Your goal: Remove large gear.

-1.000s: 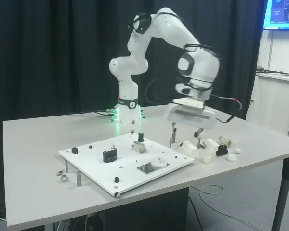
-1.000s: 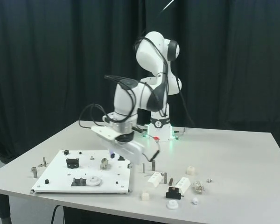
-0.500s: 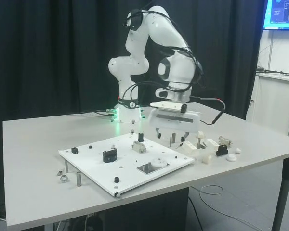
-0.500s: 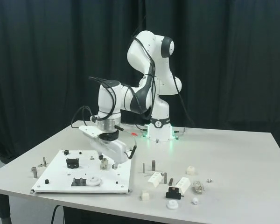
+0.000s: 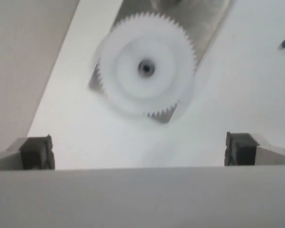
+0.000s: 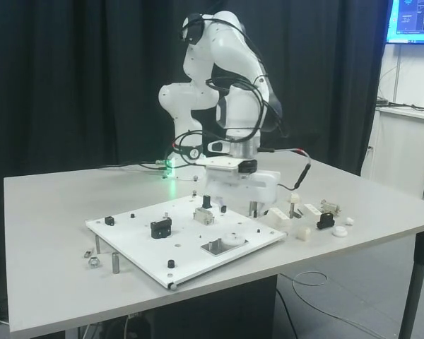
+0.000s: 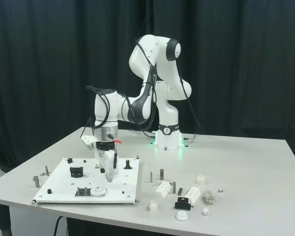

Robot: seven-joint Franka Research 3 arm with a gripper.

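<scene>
Wrist view: we log the large gear (image 5: 146, 69) on its grey plate (image 5: 206, 23), on the white board (image 6: 186, 236).
Gripper (image 5: 138, 151): we see fingers spread wide, holding nothing.
Gear position: ahead of the fingertips, untouched.

no readable text, labels or numbers anywhere

pincer (image 5: 137, 151) swung over large gear (image 5: 146, 69)

Black curtains (image 7: 49, 59) behind grey table (image 7: 250, 167).
</scene>
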